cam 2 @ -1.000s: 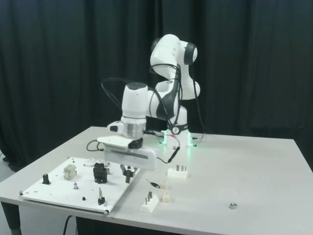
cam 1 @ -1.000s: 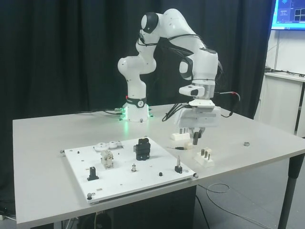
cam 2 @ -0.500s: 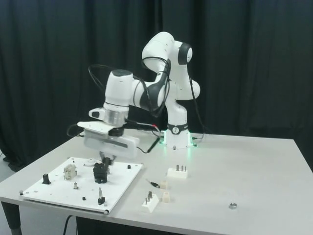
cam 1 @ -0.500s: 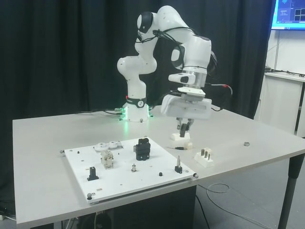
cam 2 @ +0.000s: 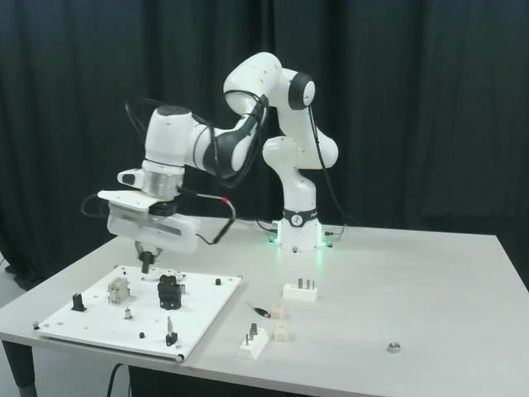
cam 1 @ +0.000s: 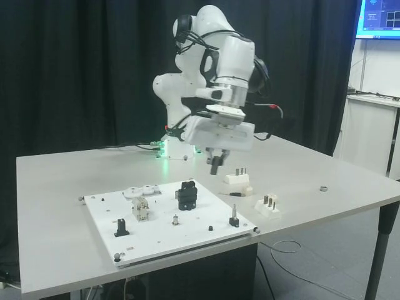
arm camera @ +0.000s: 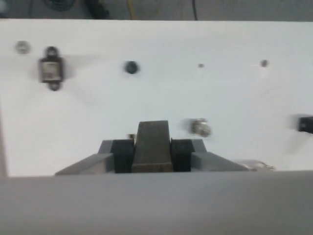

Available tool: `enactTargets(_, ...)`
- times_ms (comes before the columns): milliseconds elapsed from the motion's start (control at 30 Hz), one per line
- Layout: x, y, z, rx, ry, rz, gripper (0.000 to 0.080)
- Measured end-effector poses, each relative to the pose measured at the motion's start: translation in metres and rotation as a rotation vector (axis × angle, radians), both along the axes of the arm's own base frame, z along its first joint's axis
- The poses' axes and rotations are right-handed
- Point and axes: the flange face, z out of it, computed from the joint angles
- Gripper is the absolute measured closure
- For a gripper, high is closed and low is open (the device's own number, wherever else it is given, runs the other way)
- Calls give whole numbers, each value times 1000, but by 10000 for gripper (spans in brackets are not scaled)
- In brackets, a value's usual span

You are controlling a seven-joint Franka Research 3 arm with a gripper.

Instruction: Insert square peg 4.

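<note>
My gripper [cam 1: 214,164] hangs above the back part of the white board [cam 1: 164,232], shut on a dark grey square peg [cam 1: 214,169] that points down. In the second room view the gripper [cam 2: 147,260] hovers over the board [cam 2: 87,324] near its far edge. The wrist view shows the peg [arm camera: 153,137] clamped between two black pads [arm camera: 122,154], with the board [arm camera: 161,95] well below it. A small square-framed socket [arm camera: 51,70], a black round stud [arm camera: 131,67] and a metal bolt [arm camera: 200,127] sit on the board.
The board also carries a black block [cam 1: 187,195], a low black holder [cam 1: 121,227], a white connector [cam 1: 140,208] and an upright pin [cam 1: 233,219]. On the grey table stand two white pin blocks [cam 1: 237,180] [cam 1: 267,206] and a nut [cam 1: 324,187].
The arm has swung away from the white pin blocks, risen, and come over the board. The peg has stayed between the fingers.
</note>
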Motion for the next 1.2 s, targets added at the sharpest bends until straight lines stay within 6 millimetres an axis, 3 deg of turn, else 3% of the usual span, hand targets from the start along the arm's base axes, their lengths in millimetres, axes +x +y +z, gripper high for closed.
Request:
enactTargets(533, -18, -73, 7, -11, 3, -4, 649)
enactTargets(1200, -26, -156, -11, -3, -60, -23, 649)
